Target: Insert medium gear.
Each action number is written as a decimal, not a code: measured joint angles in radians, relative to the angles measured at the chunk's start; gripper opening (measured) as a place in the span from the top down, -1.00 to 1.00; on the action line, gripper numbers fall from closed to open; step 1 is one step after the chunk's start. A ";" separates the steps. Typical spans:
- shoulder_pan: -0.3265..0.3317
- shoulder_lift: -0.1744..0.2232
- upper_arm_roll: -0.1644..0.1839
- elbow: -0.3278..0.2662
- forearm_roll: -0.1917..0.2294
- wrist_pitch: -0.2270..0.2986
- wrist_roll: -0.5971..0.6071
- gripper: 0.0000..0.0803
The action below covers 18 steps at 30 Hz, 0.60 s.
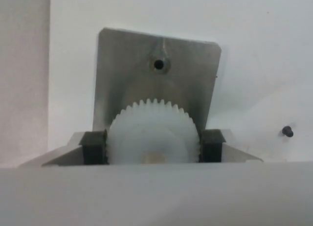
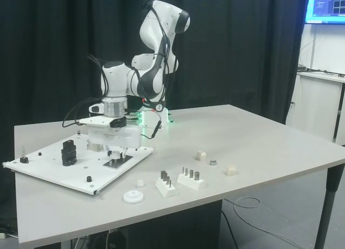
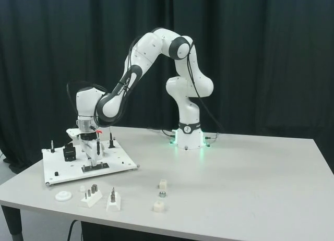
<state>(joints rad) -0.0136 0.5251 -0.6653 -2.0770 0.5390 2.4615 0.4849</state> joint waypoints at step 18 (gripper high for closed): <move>-0.003 0.030 0.016 0.002 0.024 0.050 0.000 0.01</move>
<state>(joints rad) -0.0169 0.5546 -0.6491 -2.0751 0.5632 2.5119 0.4852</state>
